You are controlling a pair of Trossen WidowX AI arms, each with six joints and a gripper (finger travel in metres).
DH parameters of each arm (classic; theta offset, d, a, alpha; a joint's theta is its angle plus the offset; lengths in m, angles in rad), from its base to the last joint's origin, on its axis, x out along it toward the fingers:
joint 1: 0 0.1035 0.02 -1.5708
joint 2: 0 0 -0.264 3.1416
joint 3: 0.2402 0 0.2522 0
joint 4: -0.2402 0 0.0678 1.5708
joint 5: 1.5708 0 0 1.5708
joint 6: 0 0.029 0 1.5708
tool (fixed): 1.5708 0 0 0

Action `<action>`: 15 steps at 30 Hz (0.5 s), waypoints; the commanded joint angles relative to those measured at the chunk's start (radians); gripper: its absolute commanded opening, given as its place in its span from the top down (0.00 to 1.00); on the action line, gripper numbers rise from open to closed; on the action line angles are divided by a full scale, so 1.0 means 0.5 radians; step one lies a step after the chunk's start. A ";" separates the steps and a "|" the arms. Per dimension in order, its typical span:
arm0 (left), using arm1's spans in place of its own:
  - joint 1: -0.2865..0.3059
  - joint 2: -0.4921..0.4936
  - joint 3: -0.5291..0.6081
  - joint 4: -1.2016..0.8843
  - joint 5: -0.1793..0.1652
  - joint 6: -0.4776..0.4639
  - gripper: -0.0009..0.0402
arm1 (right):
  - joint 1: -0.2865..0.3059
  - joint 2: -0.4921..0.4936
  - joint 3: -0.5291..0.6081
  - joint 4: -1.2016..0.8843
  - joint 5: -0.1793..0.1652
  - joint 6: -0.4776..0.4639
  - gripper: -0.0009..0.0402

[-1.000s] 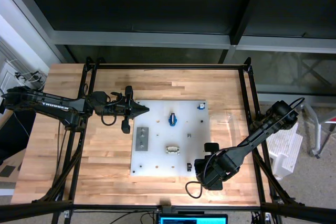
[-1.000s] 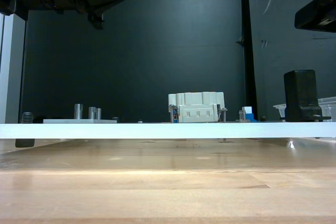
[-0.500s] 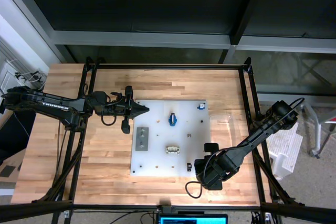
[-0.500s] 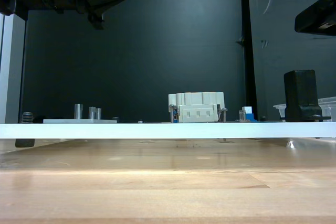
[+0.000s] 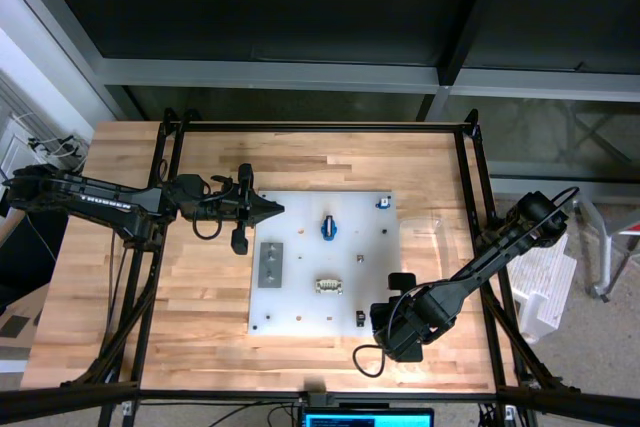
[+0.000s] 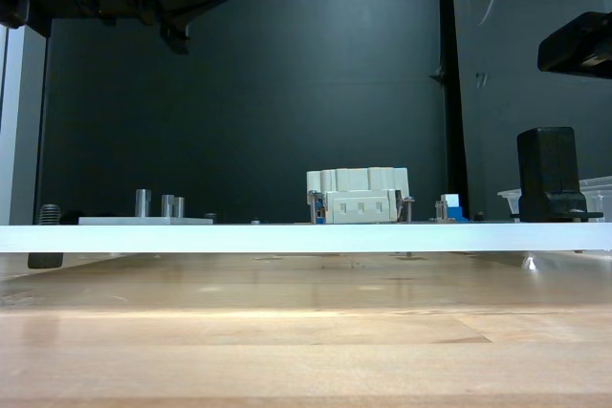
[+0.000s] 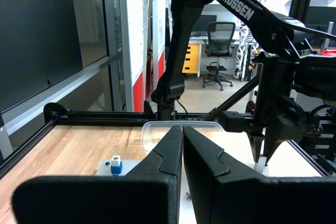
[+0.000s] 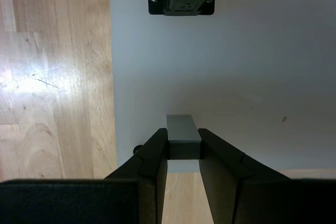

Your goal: Pick the 16mm bar and install on taskboard

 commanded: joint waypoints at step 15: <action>0.001 0.000 0.001 0.000 0.001 0.001 0.98 | -0.002 0.001 -0.113 0.124 0.003 -0.001 0.97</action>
